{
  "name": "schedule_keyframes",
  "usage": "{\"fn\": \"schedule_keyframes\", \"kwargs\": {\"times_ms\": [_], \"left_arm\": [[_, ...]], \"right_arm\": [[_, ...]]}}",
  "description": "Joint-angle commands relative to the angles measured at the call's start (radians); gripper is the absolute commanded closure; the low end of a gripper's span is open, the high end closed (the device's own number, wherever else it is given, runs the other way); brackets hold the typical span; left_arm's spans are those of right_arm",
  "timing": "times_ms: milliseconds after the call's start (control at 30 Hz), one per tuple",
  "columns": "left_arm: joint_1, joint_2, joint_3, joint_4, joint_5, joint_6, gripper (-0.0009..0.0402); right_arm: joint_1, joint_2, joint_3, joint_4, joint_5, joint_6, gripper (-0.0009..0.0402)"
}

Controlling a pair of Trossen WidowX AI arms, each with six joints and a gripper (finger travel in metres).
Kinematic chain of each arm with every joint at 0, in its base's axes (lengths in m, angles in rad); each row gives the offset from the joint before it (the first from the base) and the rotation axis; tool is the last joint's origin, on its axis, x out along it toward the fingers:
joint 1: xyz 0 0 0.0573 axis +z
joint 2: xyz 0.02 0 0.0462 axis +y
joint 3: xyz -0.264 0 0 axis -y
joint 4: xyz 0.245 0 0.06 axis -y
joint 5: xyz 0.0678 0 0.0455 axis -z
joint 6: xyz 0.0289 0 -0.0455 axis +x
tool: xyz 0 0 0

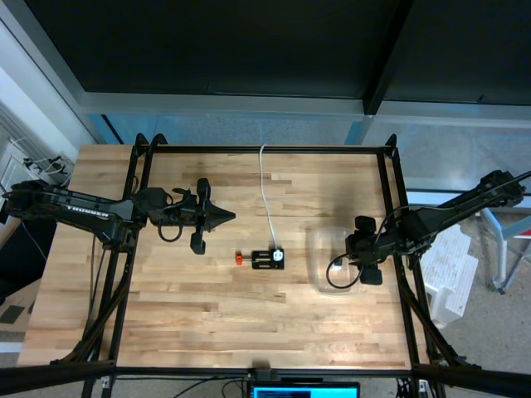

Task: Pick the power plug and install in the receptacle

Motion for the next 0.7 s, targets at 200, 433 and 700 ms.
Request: {"fn": "schedule_keyframes", "kwargs": {"times_ms": [200, 433, 700], "left_arm": [[0.0, 0.0, 0.0, 0.0, 0.0, 0.0, 0.0393], [0.0, 0.0, 0.0, 0.0, 0.0, 0.0, 0.0393], [0.0, 0.0, 0.0, 0.0, 0.0, 0.0, 0.0393]], "right_arm": [[-0.001, 0.049, -0.015, 0.06, 0.0, -0.026, 0.0176], [-0.008, 0.095, -0.015, 0.093, 0.0, -0.053, 0.0176], [-0.014, 0.146, -0.015, 0.116, 0.0, -0.052, 0.0177]]}}
